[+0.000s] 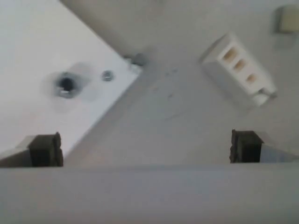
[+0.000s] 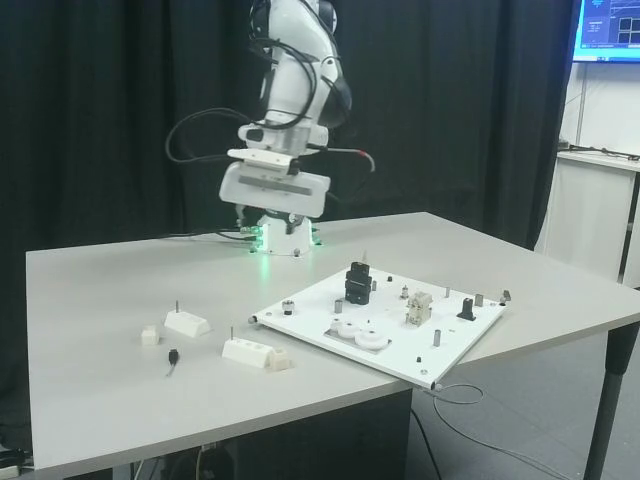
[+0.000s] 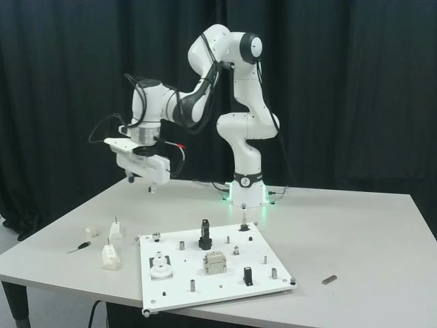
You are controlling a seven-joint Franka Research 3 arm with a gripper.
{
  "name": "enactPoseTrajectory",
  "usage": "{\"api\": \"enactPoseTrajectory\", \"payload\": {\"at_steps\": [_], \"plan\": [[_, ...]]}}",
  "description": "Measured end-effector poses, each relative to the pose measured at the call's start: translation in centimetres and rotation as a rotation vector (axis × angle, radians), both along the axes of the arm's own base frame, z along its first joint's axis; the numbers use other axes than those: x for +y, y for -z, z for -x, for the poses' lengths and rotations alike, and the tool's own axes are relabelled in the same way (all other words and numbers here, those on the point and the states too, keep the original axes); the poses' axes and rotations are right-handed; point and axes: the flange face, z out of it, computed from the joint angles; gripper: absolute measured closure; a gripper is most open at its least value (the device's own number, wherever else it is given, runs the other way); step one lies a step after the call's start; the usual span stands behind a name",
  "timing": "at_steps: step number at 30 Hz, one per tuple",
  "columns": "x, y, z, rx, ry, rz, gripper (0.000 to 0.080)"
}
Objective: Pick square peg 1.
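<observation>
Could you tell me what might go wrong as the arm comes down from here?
1. The open end effector hangs high over the white board's corner, not over a peg, so descending now may strike the board.
2. The white holder block sits loose on the grey table and may slide if nudged.

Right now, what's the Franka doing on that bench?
The white Franka arm hangs its gripper high above the grey table, jaws open and holding nothing. In the wrist view, below it lie a corner of the white assembly board and a small white block with three slots. It is touching no part, so no pick has begun. I cannot tell which item is square peg 1.
</observation>
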Motion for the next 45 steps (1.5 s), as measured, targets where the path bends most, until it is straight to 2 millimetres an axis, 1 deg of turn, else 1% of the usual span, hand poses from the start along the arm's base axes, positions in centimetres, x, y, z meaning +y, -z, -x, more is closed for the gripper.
{"api": "enactPoseTrajectory", "payload": {"at_steps": [4, 8, 18, 25, 37, 45], "plan": [[-2.0, 0.4, 0.2, 0.031, -0.105, 0.007, 0.0003], [-3.8, 1.1, 0.5, 0.046, -0.162, 0.014, 0.0003], [-7.3, 3.0, 1.8, 0.089, -0.323, 0.03, 0.0003], [-9.2, 4.3, 2.9, 0.124, -0.403, 0.023, 0.0003], [-11.9, 7.0, 4.6, 0.175, -0.606, -0.031, 0.0003], [-13.7, 9.1, 6.2, 0.187, -0.659, -0.069, 0.0003]]}}
